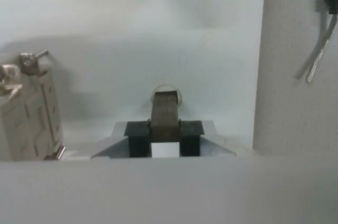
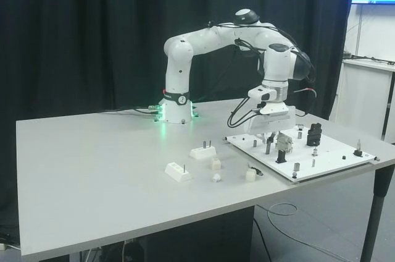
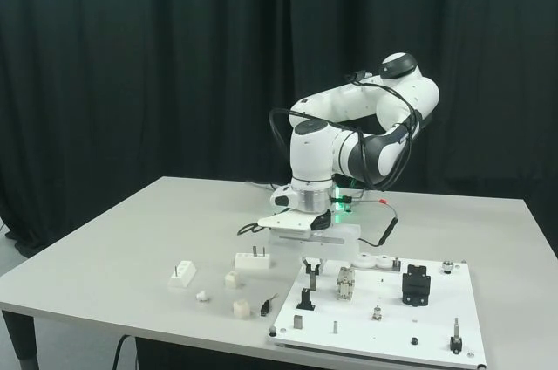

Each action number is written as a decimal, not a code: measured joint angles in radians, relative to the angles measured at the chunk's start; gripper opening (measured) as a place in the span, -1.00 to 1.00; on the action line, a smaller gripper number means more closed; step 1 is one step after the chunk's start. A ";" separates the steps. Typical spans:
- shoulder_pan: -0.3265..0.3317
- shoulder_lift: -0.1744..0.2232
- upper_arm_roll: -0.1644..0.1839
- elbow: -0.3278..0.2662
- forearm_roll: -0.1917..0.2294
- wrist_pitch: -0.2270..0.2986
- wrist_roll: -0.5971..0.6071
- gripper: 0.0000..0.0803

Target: Insert square peg 3.

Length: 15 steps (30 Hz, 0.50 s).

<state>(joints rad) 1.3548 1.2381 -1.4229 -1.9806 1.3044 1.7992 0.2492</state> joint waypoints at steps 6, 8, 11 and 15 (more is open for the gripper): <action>0.003 0.000 -0.001 -0.003 0.000 0.001 0.000 -0.73; 0.004 0.000 -0.001 -0.004 0.000 0.001 0.000 -0.73; 0.006 0.000 -0.002 -0.006 0.000 0.001 0.000 -0.73; 0.008 0.000 -0.002 -0.009 0.000 0.001 0.000 -0.73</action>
